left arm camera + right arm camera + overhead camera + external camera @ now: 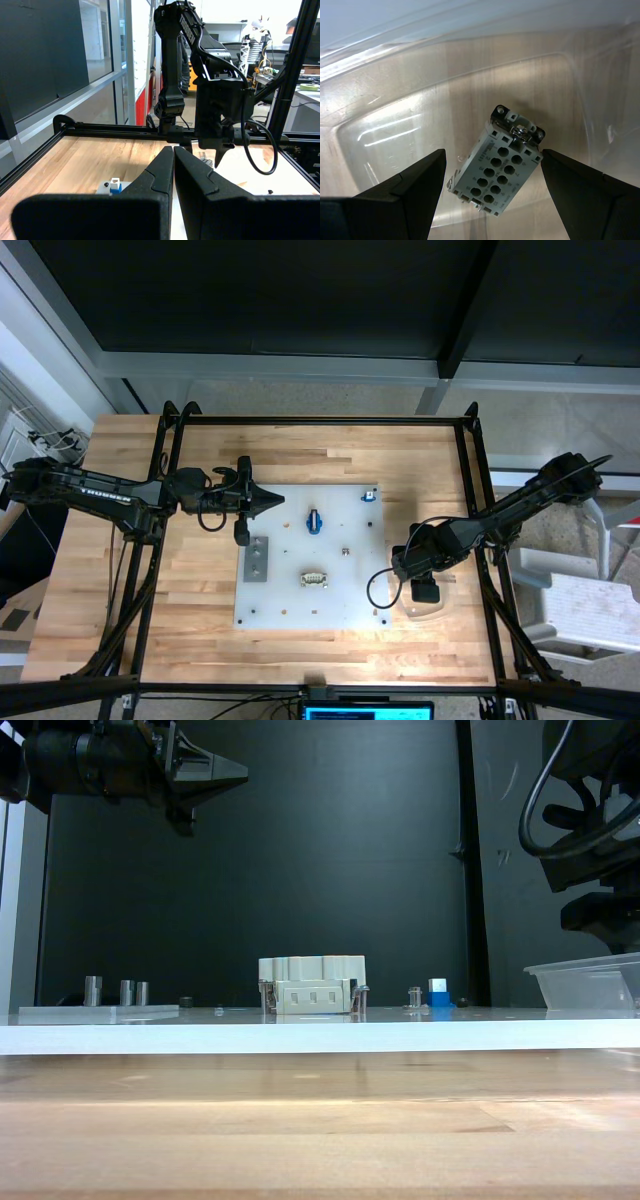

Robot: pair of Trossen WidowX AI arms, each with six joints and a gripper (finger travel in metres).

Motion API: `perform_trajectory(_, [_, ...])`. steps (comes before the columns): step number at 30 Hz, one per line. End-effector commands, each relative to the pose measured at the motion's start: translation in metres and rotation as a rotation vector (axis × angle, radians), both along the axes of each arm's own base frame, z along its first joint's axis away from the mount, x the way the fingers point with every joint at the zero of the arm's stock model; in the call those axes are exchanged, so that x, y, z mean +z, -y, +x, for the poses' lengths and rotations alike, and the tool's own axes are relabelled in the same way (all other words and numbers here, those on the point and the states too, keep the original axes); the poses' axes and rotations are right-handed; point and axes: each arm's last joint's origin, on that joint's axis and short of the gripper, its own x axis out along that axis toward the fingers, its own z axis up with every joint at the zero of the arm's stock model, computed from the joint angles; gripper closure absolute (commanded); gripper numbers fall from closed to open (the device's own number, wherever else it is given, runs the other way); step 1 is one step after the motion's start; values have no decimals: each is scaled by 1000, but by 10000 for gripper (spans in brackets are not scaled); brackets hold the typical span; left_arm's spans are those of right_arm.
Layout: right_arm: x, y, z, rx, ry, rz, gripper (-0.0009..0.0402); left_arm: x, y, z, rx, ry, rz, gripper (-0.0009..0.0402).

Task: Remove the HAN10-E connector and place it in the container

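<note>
The left gripper (278,500) is held high above the far left edge of the flat white rectangular task board (330,540), level and pointing inward. In the left wrist view its fingers (160,175) are pressed together with nothing between them. It is judged to be parked clear of the work.

On the board near it a small grey metal plate with holes (258,560) is fixed. Further right, near the board's near edge, a beige-grey rectangular mounting block (311,985) stands upright, apart from both grippers. It is taken to be the seat from which the part was drawn. A small blue upright part (313,521) is noted beyond it.

The right gripper (426,592) is held off the board's right edge, pointing down into the clear rectangular plastic container with rounded corners (443,612), which rests on the wooden table (200,620). Its fingers (410,185) are spread wide.

Between them, touched by neither, the HAN10-E connector (496,165), a pale grey rectangular insert with ten round sockets, lies skewed on the container floor, sockets upward. Nothing else is seen in the container.

Placement is judged complete, and only a clear upward withdrawal is outstanding.
</note>
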Motion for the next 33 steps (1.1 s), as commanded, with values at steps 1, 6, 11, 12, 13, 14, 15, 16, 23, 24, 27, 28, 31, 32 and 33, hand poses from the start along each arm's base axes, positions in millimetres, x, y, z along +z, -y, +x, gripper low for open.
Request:
perform_trajectory(1, [6,1,-2,0,21,9,131,0,0,0,0,0,0,393])
perform_trajectory(6, [18,5,-11,1,41,25,140,0,0,0,0,0,0,393])
perform_trajectory(11, [34,8,-19,2,67,40,151,0,0,0,0,0,0,393])
perform_trajectory(12, [38,9,-20,2,64,39,152,0,0,0,0,0,0,393])
perform_trajectory(13, [43,9,-21,2,62,36,154,0,0,0,0,0,0,393])
perform_trajectory(14, [47,10,-22,1,60,31,156,0,0,0,0,0,0,393])
perform_trajectory(15, [51,11,-23,1,59,29,158,0,0,0,0,0,0,393])
perform_trajectory(16, [55,11,-24,2,56,26,159,0,0,0,0,0,0,393])
perform_trajectory(23, [68,14,-32,4,56,26,168,0,0,0,0,0,0,393])
perform_trajectory(24, [70,15,-32,4,64,29,170,0,0,0,0,0,0,393])
perform_trajectory(27, [73,16,-34,4,79,36,176,0,0,0,0,0,0,393])
perform_trajectory(28, [74,16,-34,4,81,36,178,0,0,0,0,0,0,393])
perform_trajectory(31, [74,16,-35,7,82,37,184,0,0,0,0,0,0,393])
perform_trajectory(32, [74,16,-35,13,82,35,186,0,0,0,0,0,0,393])
perform_trajectory(33, [74,16,-35,14,82,35,187,0,0,0,0,0,0,393])
